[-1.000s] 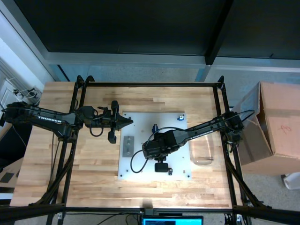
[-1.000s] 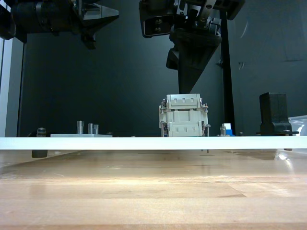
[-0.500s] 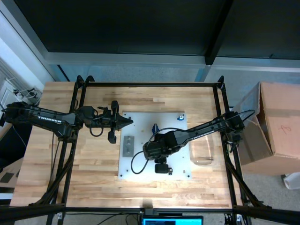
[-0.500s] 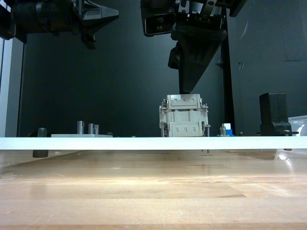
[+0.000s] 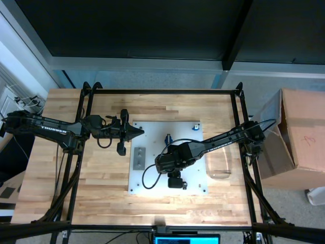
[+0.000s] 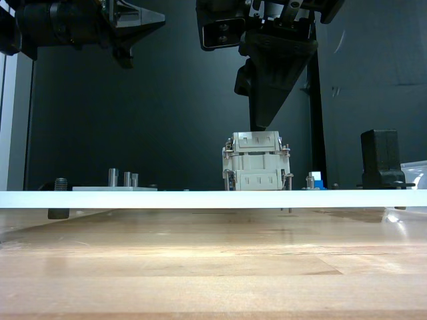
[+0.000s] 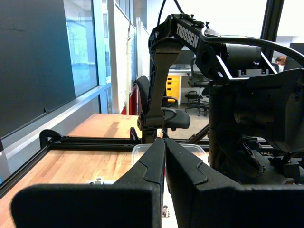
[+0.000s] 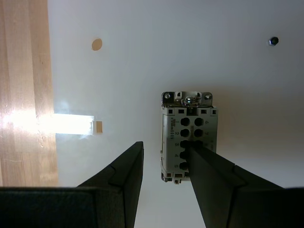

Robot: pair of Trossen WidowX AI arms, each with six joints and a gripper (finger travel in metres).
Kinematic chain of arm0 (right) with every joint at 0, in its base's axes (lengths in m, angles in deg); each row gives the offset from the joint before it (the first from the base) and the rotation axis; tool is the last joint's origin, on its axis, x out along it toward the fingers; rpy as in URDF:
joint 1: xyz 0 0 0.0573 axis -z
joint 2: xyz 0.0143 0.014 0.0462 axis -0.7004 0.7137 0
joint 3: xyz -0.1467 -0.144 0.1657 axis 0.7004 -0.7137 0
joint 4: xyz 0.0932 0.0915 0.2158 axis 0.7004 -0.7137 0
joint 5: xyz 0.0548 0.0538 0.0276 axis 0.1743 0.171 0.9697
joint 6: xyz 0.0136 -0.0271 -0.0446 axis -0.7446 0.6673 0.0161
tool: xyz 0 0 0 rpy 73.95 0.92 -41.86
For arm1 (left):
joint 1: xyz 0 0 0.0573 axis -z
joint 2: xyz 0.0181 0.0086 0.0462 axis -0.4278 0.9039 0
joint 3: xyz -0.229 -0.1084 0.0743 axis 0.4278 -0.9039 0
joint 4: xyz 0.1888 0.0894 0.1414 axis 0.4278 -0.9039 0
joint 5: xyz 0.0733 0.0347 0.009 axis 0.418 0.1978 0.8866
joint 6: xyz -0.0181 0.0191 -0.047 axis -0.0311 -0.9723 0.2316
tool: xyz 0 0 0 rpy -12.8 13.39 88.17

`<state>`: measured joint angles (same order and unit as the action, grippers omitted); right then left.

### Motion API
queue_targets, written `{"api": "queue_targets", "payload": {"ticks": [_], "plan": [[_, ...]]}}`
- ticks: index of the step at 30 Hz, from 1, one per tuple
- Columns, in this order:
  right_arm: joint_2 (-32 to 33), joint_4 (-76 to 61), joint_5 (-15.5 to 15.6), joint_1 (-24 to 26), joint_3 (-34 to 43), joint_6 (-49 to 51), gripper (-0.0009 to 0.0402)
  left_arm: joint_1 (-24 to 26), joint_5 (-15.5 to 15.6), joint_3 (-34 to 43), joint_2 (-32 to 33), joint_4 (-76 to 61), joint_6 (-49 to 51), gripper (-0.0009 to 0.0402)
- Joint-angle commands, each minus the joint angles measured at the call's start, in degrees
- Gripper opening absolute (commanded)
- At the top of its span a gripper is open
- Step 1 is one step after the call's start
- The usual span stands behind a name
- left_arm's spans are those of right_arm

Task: Remove the HAN10E connector from the taskboard and place in the container

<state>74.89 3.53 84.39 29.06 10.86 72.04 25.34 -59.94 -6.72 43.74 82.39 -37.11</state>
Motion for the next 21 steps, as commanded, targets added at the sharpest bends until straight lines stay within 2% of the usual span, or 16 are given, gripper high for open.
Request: {"api": "queue_targets", "payload": {"ticks": [1, 21], "plan": [[0.13, -0.15, -0.13, -0.02, -0.07, -0.02, 0.0126, 0.00, -0.02, 0.00, 0.02, 0.00, 0.00, 0.0000], [-1.90, -0.15, -0.13, -0.37, -0.07, -0.22, 0.0126, 0.00, 0.00, 0.00, 0.02, 0.00, 0.00, 0.0000]]}}
